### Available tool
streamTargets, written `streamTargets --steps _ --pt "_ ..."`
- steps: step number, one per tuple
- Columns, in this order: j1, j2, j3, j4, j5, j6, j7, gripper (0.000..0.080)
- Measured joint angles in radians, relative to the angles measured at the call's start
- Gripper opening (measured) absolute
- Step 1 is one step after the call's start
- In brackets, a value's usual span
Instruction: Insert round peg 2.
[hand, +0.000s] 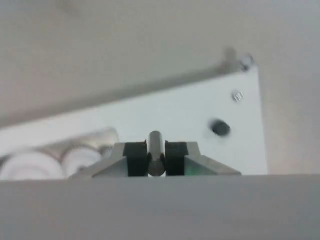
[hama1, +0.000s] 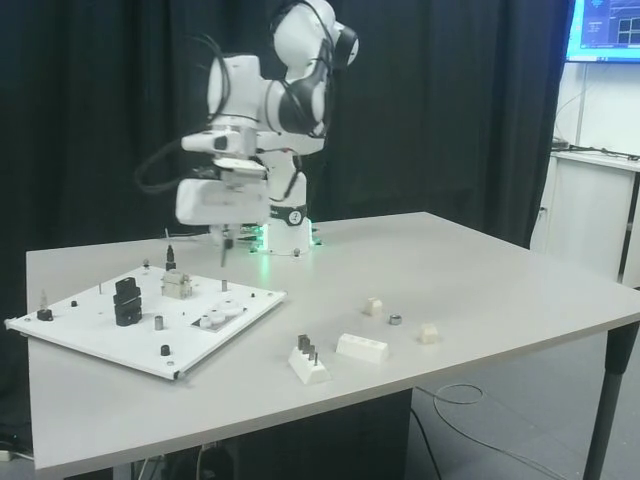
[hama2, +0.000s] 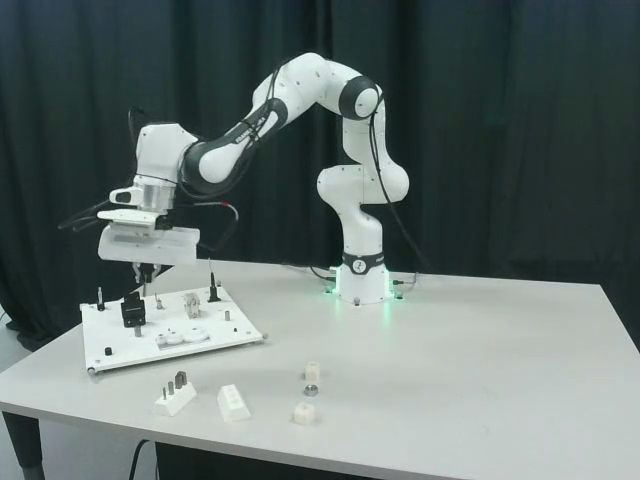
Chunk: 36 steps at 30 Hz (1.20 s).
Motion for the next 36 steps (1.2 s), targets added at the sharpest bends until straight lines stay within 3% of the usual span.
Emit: streamTargets --steps 20,36 --pt "-0.214 -0.017 -0.026 0.000 -0.016 -0.021 -0.228 0.0071" --pt "-0.369 -0.017 -0.026 -0.009 -0.011 -0.092 -0.441 0.0071"
